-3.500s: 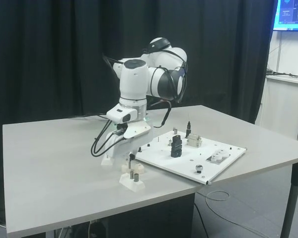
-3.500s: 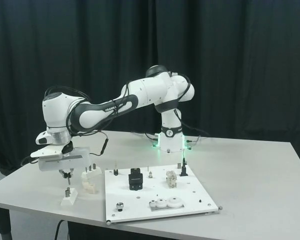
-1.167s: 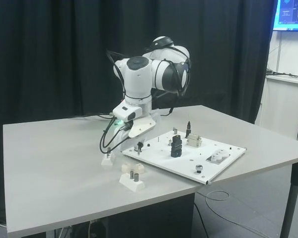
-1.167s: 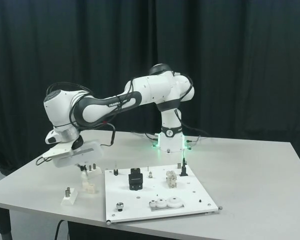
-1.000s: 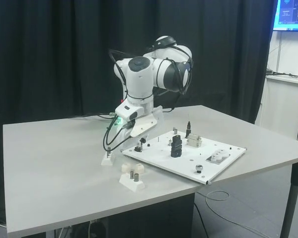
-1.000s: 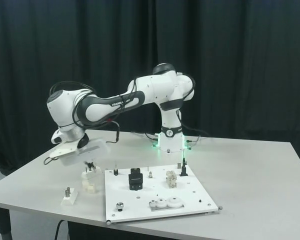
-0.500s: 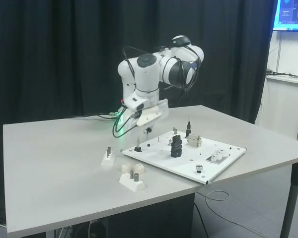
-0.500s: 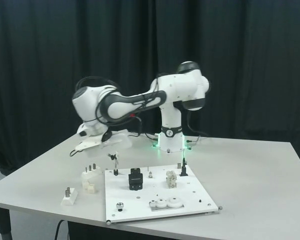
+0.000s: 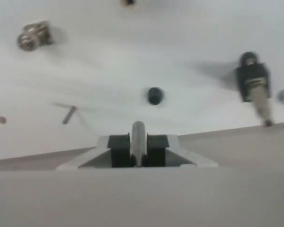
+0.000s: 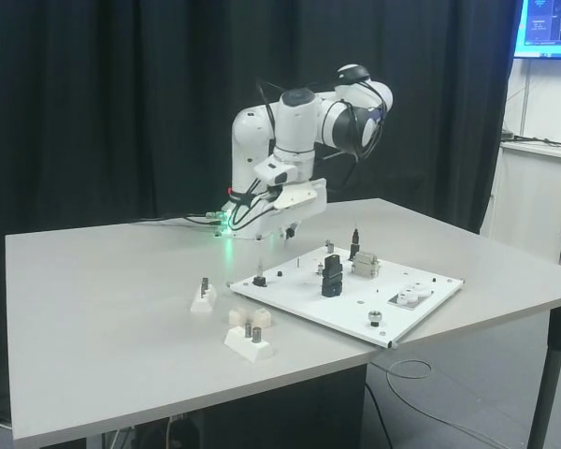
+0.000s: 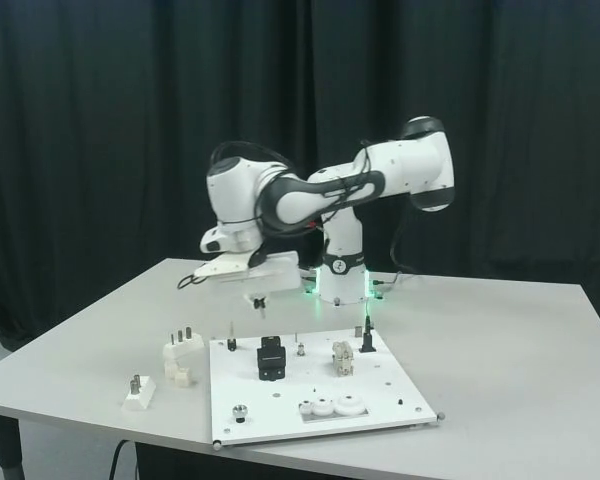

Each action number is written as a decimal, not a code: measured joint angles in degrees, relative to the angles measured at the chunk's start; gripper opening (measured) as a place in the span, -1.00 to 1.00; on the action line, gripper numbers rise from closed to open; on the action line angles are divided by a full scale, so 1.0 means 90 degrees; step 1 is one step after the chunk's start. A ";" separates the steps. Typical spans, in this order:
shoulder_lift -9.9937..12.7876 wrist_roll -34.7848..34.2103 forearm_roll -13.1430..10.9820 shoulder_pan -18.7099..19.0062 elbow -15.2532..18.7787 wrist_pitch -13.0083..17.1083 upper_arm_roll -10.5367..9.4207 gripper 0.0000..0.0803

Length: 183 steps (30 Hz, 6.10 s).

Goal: Insert round peg 2.

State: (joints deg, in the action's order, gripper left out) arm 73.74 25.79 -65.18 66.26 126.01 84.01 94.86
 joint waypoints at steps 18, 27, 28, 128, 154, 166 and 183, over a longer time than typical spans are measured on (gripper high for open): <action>-0.0168 -0.0927 -0.0203 0.1920 0.1250 0.0780 0.0228 -0.83; -0.0183 -0.1336 -0.0270 0.2481 0.1595 0.1082 0.0207 -0.83; -0.0184 -0.1373 -0.0285 0.2528 0.1631 0.1111 0.0198 -0.83; -0.0250 -0.2669 -0.1174 0.3222 0.2365 0.1119 -0.0582 -0.83; -0.0246 -0.2949 -0.1036 0.3330 0.2387 0.1020 -0.0557 -0.83; -0.0247 -0.3306 -0.0957 0.3472 0.2439 0.1012 -0.0435 -0.83; -0.0247 -0.3733 -0.1133 0.3639 0.2415 0.1189 -0.0284 -0.83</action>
State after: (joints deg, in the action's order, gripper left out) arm 71.52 -7.80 -75.38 99.01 147.74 94.71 92.30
